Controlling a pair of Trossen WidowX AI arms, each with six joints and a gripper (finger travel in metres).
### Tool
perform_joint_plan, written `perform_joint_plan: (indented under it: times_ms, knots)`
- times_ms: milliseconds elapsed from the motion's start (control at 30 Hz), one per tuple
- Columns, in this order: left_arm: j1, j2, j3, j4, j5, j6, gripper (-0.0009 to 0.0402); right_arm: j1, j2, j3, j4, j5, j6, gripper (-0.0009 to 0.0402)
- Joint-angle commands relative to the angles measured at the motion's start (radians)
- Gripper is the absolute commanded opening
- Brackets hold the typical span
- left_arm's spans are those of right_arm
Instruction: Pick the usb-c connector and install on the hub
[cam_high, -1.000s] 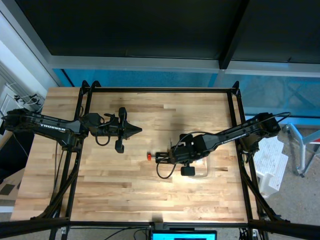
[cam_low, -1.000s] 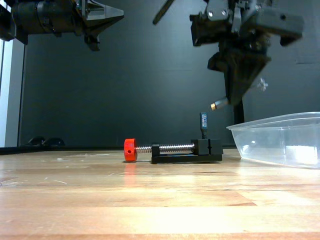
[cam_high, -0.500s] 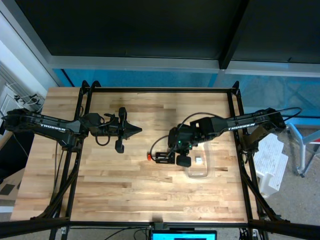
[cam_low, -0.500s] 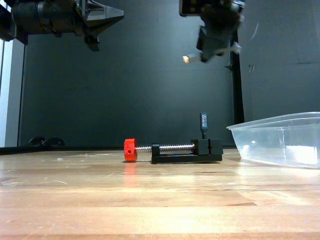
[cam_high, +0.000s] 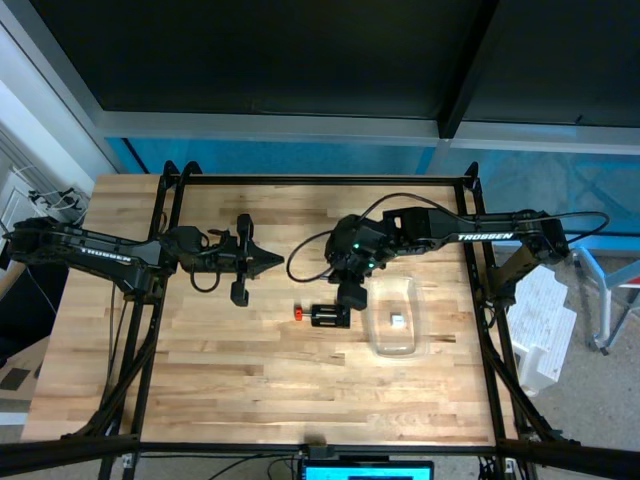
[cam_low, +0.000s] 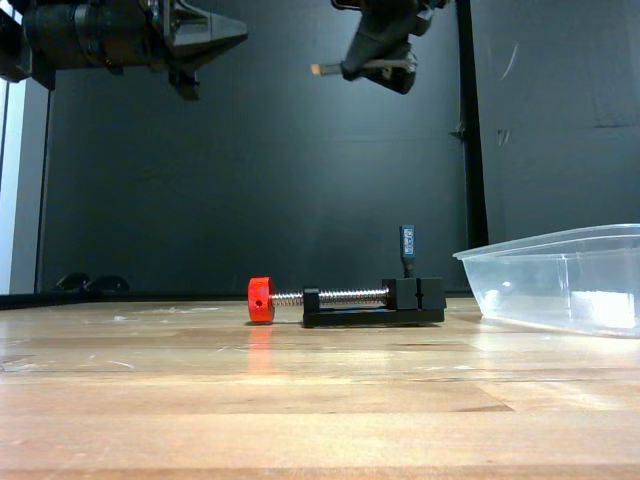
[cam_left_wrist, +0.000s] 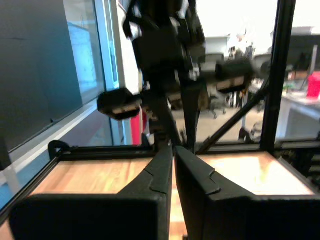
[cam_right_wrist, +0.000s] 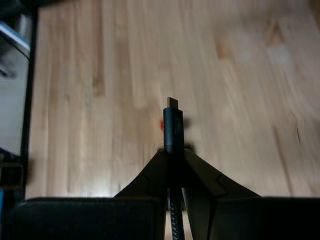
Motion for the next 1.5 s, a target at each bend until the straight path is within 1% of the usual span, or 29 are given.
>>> perform_joint_plan:
  times_ms: [33,100,167,267,367,467,500,667,800,867,900,933,1000,1100,1200,1500]
  knots:
    - [0.000,0.005,0.000,-0.013,-0.015,0.008,0.0061,-0.029,0.001,0.000,0.021,-0.039,-0.024,0.0000]
    - [0.000,0.013,0.000,-0.011,-0.027,0.010,0.0093,-0.050,0.001,0.000,0.037,-0.077,-0.026,0.0000]
    - [0.000,0.025,0.005,-0.019,-0.027,0.012,0.0125,-0.063,0.001,0.000,0.056,-0.087,-0.036,0.0000]
    - [0.000,0.061,0.022,-0.019,-0.026,0.018,0.0160,-0.082,0.001,0.000,0.082,-0.130,-0.041,0.0000]
    - [0.000,0.111,0.050,-0.019,-0.026,0.032,0.0180,-0.089,0.001,0.000,0.096,-0.135,-0.046,0.0000]
    - [0.000,0.164,0.087,-0.019,-0.026,0.058,0.0186,-0.096,0.001,0.000,0.099,-0.174,-0.045,0.0000]
    - [0.000,0.175,0.100,-0.018,-0.026,0.066,0.0186,-0.096,0.001,0.000,0.102,-0.175,-0.045,0.0000]
    - [0.000,0.248,0.174,-0.019,-0.018,0.081,0.0183,-0.097,0.001,0.000,0.104,-0.181,-0.050,0.0000]
    - [0.000,0.280,0.210,-0.019,-0.018,0.089,0.0172,-0.097,0.001,0.000,0.102,-0.183,-0.048,0.0000]
    - [0.000,0.281,0.215,-0.021,-0.018,0.092,0.0165,-0.097,0.001,0.000,0.102,-0.188,-0.043,0.0000]
    - [0.000,0.281,0.216,-0.022,-0.018,0.093,0.0161,-0.097,0.001,0.000,0.102,-0.203,-0.042,0.0000]
    - [0.000,0.281,0.215,-0.023,-0.018,0.094,0.0156,-0.097,0.001,0.000,0.103,-0.209,-0.041,0.0000]
    - [-0.001,0.280,0.215,-0.024,-0.016,0.095,0.0146,-0.097,0.001,0.000,0.103,-0.208,-0.041,0.0000]
    - [-0.001,0.280,0.216,-0.043,0.002,0.097,0.0132,-0.097,0.001,0.000,0.103,-0.208,-0.034,0.0000]
    - [-0.001,0.280,0.220,-0.071,0.002,0.100,0.0119,-0.097,0.001,0.000,0.104,-0.208,-0.034,0.0000]
    - [-0.002,0.279,0.236,-0.071,0.002,0.113,0.0080,-0.100,0.001,0.000,0.104,-0.207,-0.032,0.0000]
